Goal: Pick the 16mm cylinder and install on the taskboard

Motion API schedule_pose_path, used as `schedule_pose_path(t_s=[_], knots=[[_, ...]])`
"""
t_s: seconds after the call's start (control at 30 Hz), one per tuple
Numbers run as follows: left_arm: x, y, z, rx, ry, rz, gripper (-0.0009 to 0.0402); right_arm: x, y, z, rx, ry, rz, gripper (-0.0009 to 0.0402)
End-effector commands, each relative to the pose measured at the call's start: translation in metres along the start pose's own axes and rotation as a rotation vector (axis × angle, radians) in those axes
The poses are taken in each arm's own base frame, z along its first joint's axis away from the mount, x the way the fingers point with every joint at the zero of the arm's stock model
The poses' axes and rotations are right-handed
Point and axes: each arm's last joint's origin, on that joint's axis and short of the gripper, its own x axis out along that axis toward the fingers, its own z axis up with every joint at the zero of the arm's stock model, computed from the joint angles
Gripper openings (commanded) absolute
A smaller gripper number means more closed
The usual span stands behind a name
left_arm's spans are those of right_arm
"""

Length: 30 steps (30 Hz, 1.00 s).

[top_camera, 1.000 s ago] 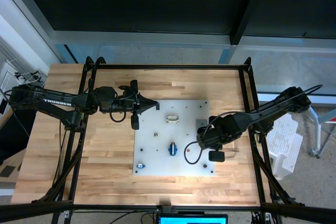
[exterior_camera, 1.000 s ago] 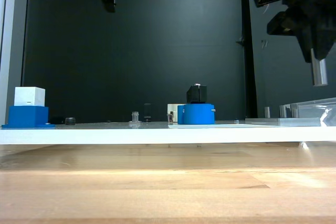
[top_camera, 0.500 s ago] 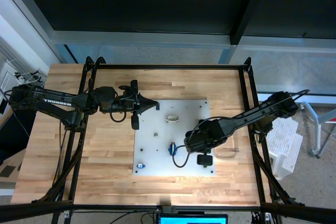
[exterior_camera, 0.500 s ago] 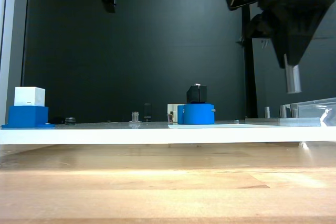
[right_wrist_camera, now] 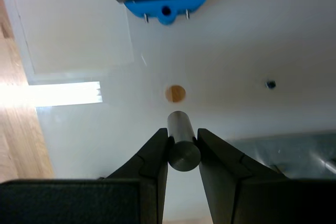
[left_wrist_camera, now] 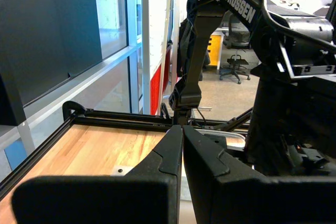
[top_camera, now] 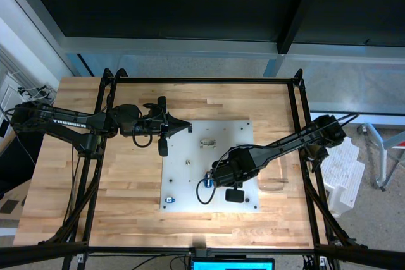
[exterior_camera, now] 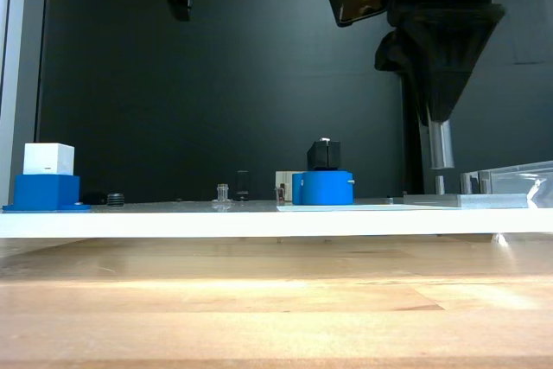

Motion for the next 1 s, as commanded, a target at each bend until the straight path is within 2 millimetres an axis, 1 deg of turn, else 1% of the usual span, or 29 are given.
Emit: schedule_pose_path(t_s=[0.03, 0.17, 0.23, 0.3, 0.37, 0.47, 0.5, 0.57, 0.83, 1.0], knots=[[0.000, 0.000, 0.000, 0.000, 0.000, 0.000, 0.0000, 0.004, 0.002, 0.003, 0.000, 0.004, -0.002, 0.0000], [0.000, 0.000, 0.000, 0.000, 0.000, 0.000, 0.0000, 0.006, 0.004, 0.005, 0.003, -0.006, 0.003, 0.0000], [0.000, 0.000, 0.000, 0.000, 0.000, 0.000, 0.0000, 0.011, 0.005, 0.007, 0.004, -0.002, 0.002, 0.0000], [0.000, 0.000, 0.000, 0.000, -0.001, 0.000, 0.0000, 0.011, 0.006, 0.008, 0.006, -0.007, 0.005, 0.0000], [0.000, 0.000, 0.000, 0.000, 0.001, 0.000, 0.0000, 0.017, 0.008, 0.009, 0.006, -0.002, 0.003, 0.0000], [0.000, 0.000, 0.000, 0.000, 0.000, 0.000, 0.0000, 0.018, 0.010, 0.010, 0.013, -0.012, 0.009, 0.0000], [0.000, 0.000, 0.000, 0.000, 0.000, 0.000, 0.0000, 0.023, 0.011, 0.011, 0.012, -0.005, 0.005, 0.0000], [0.000, 0.000, 0.000, 0.000, 0.000, 0.000, 0.0000, 0.023, 0.012, 0.011, 0.010, -0.009, 0.008, 0.0000], [0.000, 0.000, 0.000, 0.000, 0.000, 0.000, 0.0000, 0.041, 0.018, 0.014, 0.001, 0.001, 0.004, 0.0000], [0.000, 0.000, 0.000, 0.000, 0.000, 0.000, 0.0000, 0.041, 0.019, 0.014, 0.003, -0.002, 0.006, 0.0000]])
